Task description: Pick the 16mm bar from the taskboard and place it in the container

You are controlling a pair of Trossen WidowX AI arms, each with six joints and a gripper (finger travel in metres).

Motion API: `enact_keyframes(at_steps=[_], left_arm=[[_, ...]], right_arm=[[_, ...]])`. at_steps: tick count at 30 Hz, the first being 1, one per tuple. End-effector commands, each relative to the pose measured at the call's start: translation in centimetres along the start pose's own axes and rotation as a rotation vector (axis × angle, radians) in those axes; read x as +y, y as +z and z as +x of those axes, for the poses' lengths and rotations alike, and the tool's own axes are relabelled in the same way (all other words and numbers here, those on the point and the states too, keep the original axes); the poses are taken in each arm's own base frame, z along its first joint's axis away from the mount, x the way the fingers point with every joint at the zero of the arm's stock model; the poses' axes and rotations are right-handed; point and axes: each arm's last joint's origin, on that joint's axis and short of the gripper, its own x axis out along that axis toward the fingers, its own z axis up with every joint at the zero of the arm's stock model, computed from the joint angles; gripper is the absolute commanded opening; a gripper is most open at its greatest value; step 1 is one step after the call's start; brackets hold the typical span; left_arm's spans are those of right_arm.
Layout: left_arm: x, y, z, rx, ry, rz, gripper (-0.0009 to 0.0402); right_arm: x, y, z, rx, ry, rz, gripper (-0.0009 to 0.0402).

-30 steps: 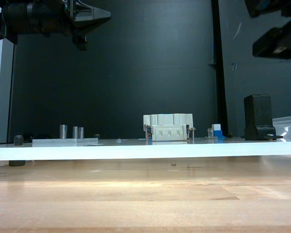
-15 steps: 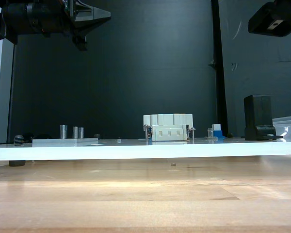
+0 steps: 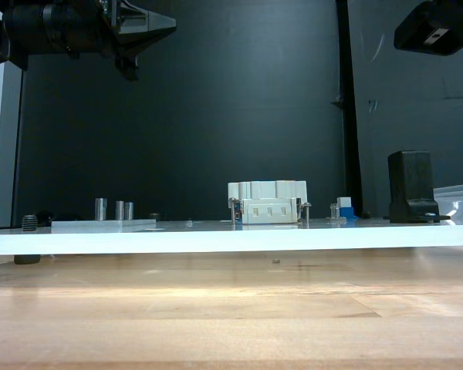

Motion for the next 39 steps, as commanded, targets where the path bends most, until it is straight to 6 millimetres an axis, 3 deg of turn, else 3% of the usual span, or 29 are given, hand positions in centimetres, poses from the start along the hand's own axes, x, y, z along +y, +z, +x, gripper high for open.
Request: enact_keyframes(at_steps=[1,11,39], left_arm=[[0.0,0.0,0.0,0.0,0.0,0.0,0.0],[0.0,0.0,0.0,0.0,0.0,0.0,0.0],[0.0,0.0,0.0,0.0,0.0,0.0,0.0]], right_arm=[[-0.1,-0.1,0.0,0.007,-0.005,0.0,0.0018],[-1.7,-1.4,-0.3,0.022,-0.021,0.063,0.0018],[-6.3,-8.3,1.3,0.075,-0.071,0.236,0.0018]])
